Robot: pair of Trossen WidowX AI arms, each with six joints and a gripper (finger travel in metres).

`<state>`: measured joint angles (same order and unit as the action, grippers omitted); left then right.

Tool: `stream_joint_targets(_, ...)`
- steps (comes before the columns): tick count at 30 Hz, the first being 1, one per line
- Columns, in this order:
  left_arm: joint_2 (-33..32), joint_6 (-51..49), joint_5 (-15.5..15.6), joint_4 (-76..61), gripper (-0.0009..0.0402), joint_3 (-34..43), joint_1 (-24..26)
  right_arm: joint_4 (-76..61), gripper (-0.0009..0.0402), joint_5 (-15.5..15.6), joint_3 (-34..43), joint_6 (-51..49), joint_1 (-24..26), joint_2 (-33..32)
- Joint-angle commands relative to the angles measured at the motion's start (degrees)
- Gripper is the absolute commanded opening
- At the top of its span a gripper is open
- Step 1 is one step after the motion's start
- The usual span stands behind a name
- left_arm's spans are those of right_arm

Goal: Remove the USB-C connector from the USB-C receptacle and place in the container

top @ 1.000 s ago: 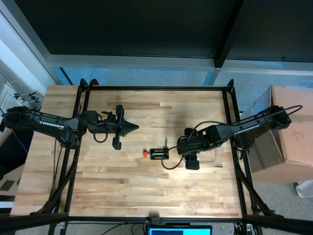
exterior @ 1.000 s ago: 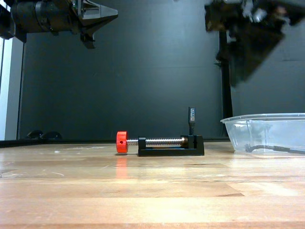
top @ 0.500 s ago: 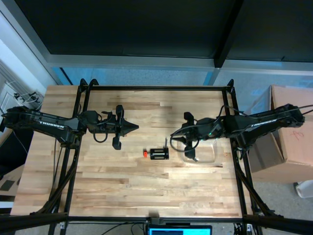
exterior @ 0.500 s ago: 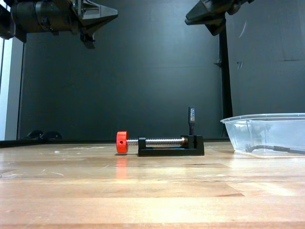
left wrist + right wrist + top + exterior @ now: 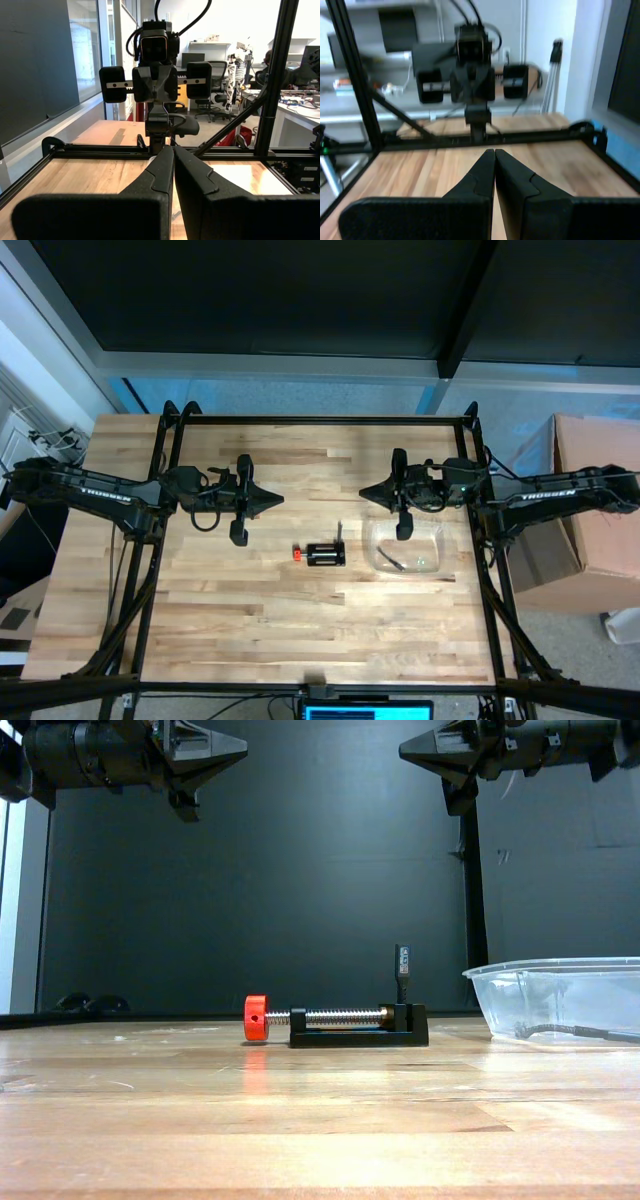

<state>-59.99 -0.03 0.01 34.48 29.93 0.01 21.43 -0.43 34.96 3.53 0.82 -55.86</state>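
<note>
Two grippers hang high over the table point(image 5: 250, 600), and both are clenched on nothing. The left gripper point(image 5: 173, 148) has its fingers pressed flat together with no gap between them. It is well above the vise point(image 5: 358, 1025) and off to that vise's left, on the far side. The right gripper point(image 5: 494, 151) is closed just as tightly, also empty. It is at about the same height, with its tip roughly over the vise's right end in the low view and beyond the vise in the high view. The two tips point toward each other, well apart, and neither touches anything.

One vise sits on the table, black, with one red knob point(image 5: 256, 1018) at its left end. One USB-C receptacle point(image 5: 402, 960) stands upright at the vise's right end, and nothing is plugged into it.

One clear container point(image 5: 520, 992) stands to the right of the vise, near it but not touching. One USB-C connector point(image 5: 392, 559) lies free on the container's floor with its short dark lead, clear of its seat and held by neither gripper.
</note>
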Motion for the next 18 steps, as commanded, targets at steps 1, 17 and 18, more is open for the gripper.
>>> stream_joint_targets(1,0.0,0.0,0.0,0.0,0.0000,0.0,0.0,3.2,0.0000,-1.6,-1.6,0.0,0.0,0.0)
stream_joint_targets(17,0.0,0.0,0.0,0.0,0.0000,0.0,0.0,4.1,0.0000,-1.5,-1.8,0.0,0.0,0.0)
stream_joint_targets(18,0.0,0.0,0.0,0.0,0.0000,0.0,0.0,4.1,0.0000,-1.5,-1.8,0.0,0.0,0.0)
